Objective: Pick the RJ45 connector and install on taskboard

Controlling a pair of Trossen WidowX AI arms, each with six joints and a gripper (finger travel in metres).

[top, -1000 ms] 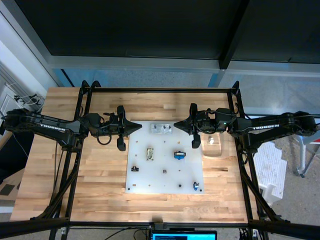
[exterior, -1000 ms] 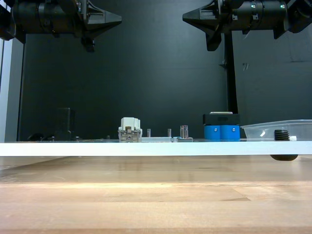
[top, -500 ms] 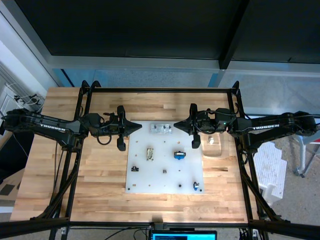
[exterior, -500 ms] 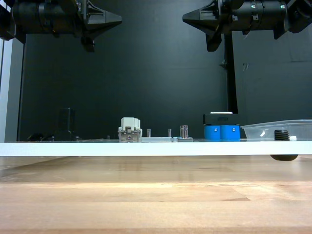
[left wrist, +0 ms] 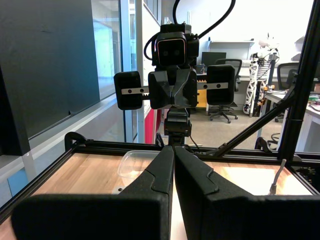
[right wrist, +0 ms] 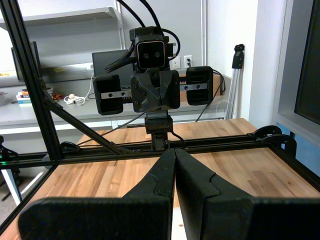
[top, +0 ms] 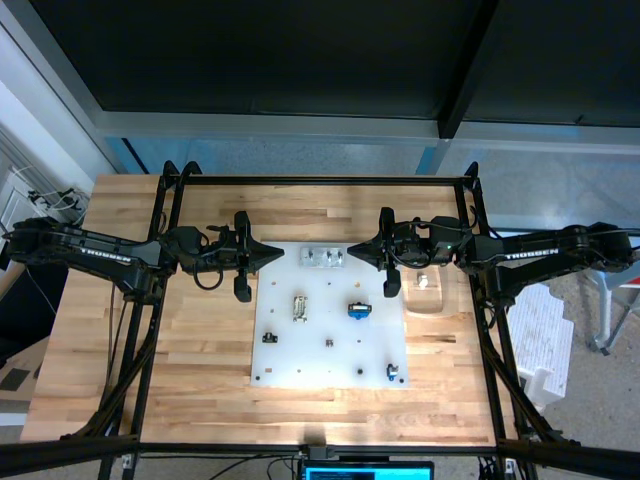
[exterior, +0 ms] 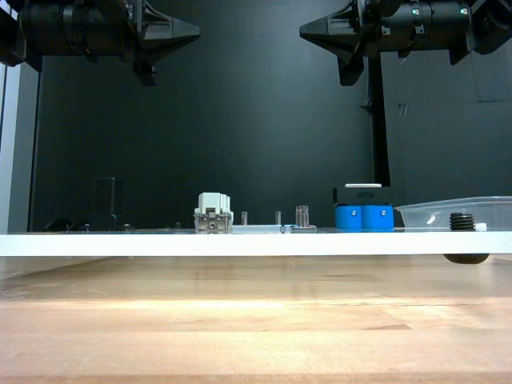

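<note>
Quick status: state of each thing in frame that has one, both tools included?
left tool, shut, nothing between its fingers, held high near the white board's far left corner
right tool, shut, nothing between its fingers, held high over the board's far edge
clear tray, upright beside the board's right edge, white block inside
blue jack, cannot tell whether filled
connector, cannot tell where it is

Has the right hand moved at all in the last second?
No. The right hand sits shut above the white board's far edge, right of middle, exactly as before. The left hand is parked shut over the board's far left corner.
</note>
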